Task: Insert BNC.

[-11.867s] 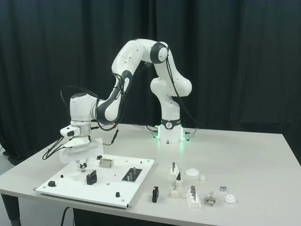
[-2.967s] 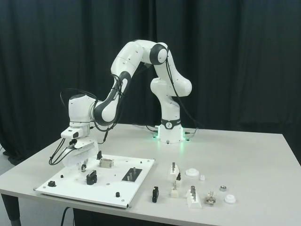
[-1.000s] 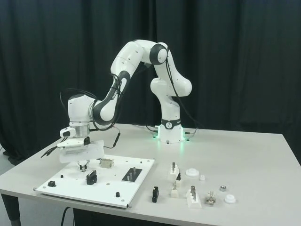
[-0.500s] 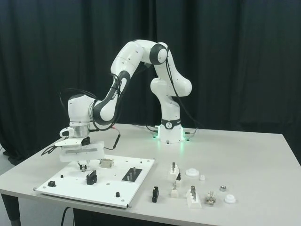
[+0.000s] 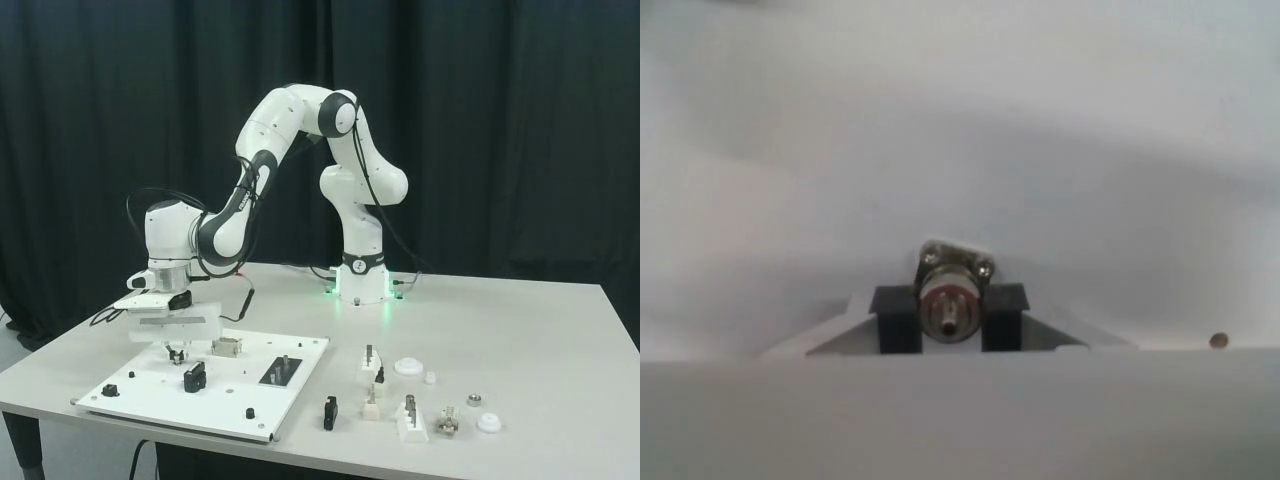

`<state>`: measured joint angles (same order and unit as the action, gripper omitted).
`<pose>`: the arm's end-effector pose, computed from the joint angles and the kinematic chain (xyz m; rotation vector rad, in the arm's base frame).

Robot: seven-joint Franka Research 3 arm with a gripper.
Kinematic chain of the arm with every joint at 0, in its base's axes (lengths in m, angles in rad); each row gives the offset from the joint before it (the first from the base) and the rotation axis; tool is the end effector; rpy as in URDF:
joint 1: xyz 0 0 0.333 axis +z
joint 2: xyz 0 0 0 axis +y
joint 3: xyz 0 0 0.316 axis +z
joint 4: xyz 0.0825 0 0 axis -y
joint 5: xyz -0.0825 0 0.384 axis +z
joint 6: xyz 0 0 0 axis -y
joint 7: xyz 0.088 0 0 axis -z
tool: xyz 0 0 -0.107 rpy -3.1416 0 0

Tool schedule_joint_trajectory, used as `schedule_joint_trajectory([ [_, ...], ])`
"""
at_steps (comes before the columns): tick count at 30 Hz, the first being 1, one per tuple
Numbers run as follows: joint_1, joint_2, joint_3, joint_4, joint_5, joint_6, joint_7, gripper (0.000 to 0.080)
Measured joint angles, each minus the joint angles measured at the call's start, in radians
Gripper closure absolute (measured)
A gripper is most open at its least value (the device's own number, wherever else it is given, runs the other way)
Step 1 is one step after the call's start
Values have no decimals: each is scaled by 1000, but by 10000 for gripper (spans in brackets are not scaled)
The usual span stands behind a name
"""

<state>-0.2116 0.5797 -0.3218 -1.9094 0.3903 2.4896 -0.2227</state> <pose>0.5482 -0.3151 0.2073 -2.9713 0.8616 -0.1094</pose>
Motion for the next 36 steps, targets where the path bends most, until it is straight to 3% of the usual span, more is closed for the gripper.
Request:
schedule_joint_trajectory([
  [36, 53, 1, -43, -11, -2, 11, 423, 677],
])
